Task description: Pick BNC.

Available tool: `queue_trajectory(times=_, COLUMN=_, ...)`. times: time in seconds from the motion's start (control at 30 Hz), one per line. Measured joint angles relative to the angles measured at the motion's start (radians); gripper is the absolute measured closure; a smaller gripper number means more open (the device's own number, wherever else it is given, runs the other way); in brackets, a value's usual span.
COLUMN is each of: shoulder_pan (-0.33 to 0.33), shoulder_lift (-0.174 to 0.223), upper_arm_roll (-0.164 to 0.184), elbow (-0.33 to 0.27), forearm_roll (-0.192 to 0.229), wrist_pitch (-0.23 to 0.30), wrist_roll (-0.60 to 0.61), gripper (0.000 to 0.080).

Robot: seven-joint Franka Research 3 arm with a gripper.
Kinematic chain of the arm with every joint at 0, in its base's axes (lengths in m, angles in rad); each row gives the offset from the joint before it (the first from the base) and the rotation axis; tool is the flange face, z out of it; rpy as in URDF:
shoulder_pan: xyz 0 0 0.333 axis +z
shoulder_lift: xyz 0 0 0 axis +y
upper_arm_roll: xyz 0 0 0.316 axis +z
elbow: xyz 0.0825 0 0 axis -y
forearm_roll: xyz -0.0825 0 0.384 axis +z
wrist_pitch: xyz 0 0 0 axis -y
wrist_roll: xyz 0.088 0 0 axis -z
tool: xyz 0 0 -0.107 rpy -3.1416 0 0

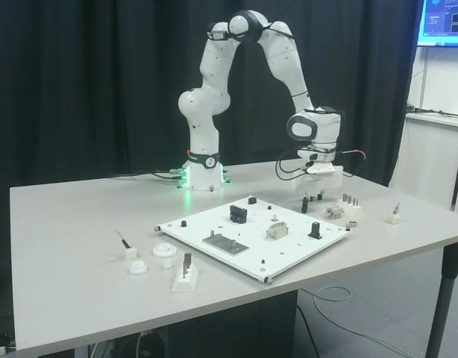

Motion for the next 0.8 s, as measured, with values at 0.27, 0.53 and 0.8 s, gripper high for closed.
queue_trajectory(times=0.27, shoulder_pan=0.0, shoulder_lift=0.003, upper_arm_roll=0.001, elbow=0.0, forearm_roll=-0.002, wrist_pitch=0.004, wrist_roll=0.012, gripper=0.0414)
queue_trajectory(times=0.53, shoulder_pan=-0.001, shoulder_lift=-0.005, upper_arm_roll=0.002, elbow=0.008, forearm_roll=-0.003, wrist_pitch=0.002, wrist_roll=0.028, gripper=0.0675)
queue_trajectory(times=0.8, shoulder_pan=-0.003, shoulder_lift=-0.05, upper_arm_roll=0.002, elbow=0.014, forearm_roll=-0.003, wrist_pitch=-0.04, wrist_roll=0.029, gripper=0.0675)
